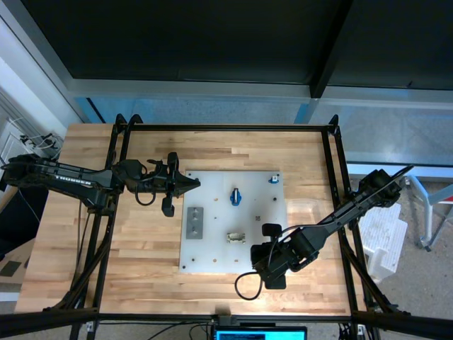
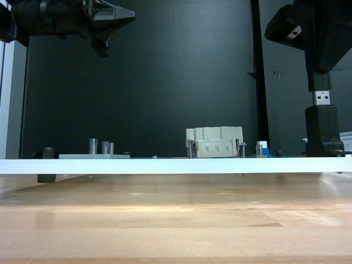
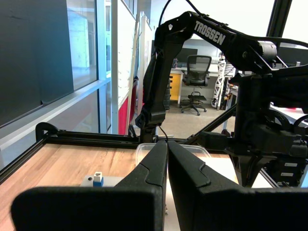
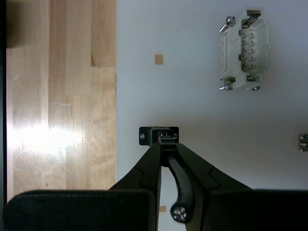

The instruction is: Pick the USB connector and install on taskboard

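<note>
The USB connector point(image 2: 323, 97) is a small dark plug with a silver tip pointing straight down. My right gripper point(image 4: 163, 144) is shut on it, and its black cable point(image 4: 179, 202) runs back between the fingers. The tip sits at the mouth of a black socket point(image 4: 159, 135) near the front right corner of the white taskboard point(image 1: 212, 256); I cannot tell whether it is inside. From above, the right gripper point(image 1: 272, 268) hangs over that corner. My left gripper point(image 1: 192, 184) hovers high over the board's far left edge, shut and holding nothing, with its fingers point(image 3: 154, 163) pressed together.
On the board stand a grey metal block point(image 1: 194, 221), a blue upright part point(image 1: 236, 196) and a silver multi-pin connector point(image 4: 243, 50). A clear plastic tray point(image 1: 309, 210) lies right of the board. Black frame rails point(image 1: 226, 128) border the wooden table.
</note>
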Tool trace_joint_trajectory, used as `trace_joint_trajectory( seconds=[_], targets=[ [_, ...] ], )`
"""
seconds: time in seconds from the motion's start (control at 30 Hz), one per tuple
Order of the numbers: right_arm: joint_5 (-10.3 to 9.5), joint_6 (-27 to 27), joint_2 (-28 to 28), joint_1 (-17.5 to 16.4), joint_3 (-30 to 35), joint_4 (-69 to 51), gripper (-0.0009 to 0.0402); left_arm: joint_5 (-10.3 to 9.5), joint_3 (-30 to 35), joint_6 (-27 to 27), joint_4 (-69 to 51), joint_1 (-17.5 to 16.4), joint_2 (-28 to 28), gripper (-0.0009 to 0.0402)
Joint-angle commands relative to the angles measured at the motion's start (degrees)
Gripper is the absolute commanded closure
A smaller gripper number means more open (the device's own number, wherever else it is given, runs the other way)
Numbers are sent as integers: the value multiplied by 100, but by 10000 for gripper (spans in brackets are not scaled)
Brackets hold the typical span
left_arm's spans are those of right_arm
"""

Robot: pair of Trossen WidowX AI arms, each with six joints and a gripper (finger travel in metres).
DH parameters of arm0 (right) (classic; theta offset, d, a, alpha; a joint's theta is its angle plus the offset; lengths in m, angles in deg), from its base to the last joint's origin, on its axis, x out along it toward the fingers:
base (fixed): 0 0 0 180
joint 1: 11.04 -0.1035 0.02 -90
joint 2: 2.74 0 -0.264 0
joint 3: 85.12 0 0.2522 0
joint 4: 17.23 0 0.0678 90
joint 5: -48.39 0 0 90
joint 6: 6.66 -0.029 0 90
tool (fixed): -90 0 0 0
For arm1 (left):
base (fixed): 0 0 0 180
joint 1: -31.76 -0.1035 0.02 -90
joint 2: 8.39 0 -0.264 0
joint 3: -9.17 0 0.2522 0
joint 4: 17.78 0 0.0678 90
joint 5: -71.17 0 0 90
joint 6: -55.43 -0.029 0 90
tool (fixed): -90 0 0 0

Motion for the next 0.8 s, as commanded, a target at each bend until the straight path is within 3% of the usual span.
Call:
trace_joint_trajectory(
  seconds=[0.03, 0.8],
  targets=[
    [2, 0, -2, -4, -2, 24, 393, 0, 0, 0, 0, 0, 0, 393],
    [2, 44, 11, -13, -48, 122, 393, 2, 0, 0, 2, 0, 0, 393]
  ],
)
